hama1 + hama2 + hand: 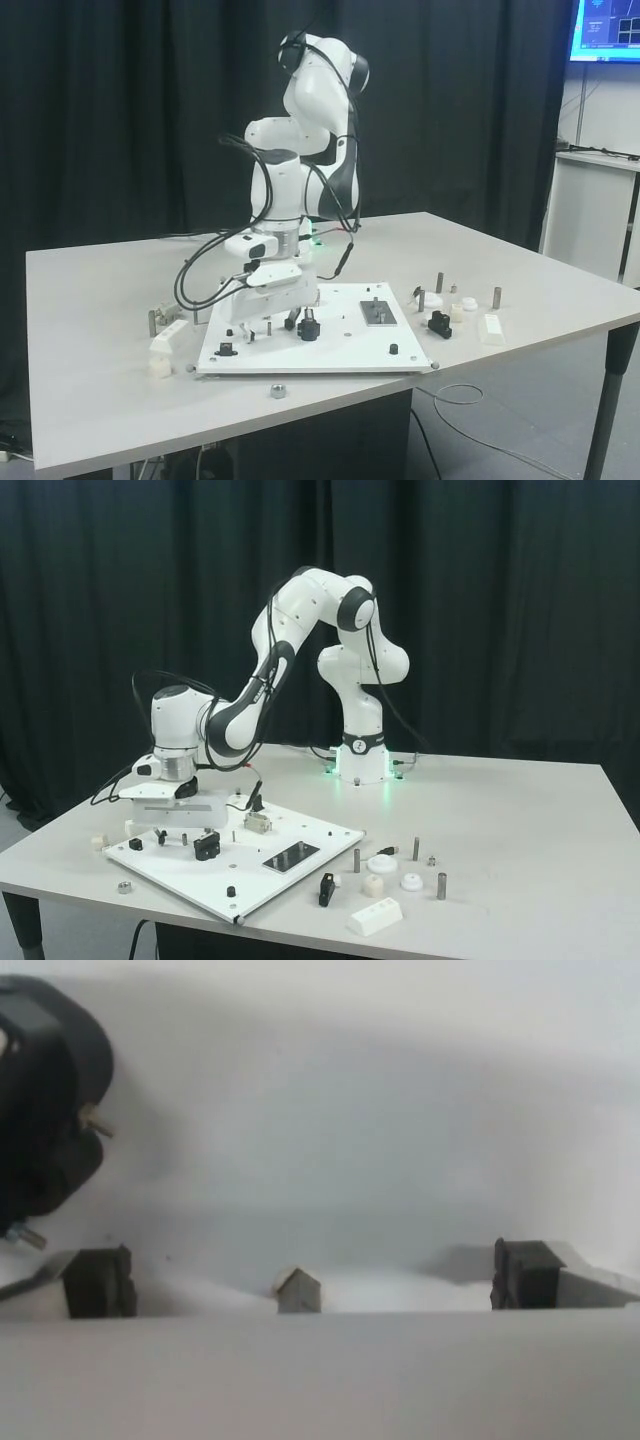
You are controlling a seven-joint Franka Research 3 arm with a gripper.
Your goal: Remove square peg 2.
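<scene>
In the wrist view a small white square peg [298,1291] stands up from the white board [330,1160]. It sits between my two black fingertips [100,1282], apart from both of them. My gripper [312,1280] is open and holds nothing. In the room views the gripper [258,328] [171,833] hangs low over the near-left part of the white board [330,350] [300,832], pointing down. From the room cameras I cannot make out the peg under the hand.
A black fixture [309,327] [45,1100] stands on the board close beside the gripper. A grey plate [376,313] lies mid-board. Loose pegs and white parts [460,310] lie right of the board, white blocks [168,340] left of it, and a nut [277,389] in front.
</scene>
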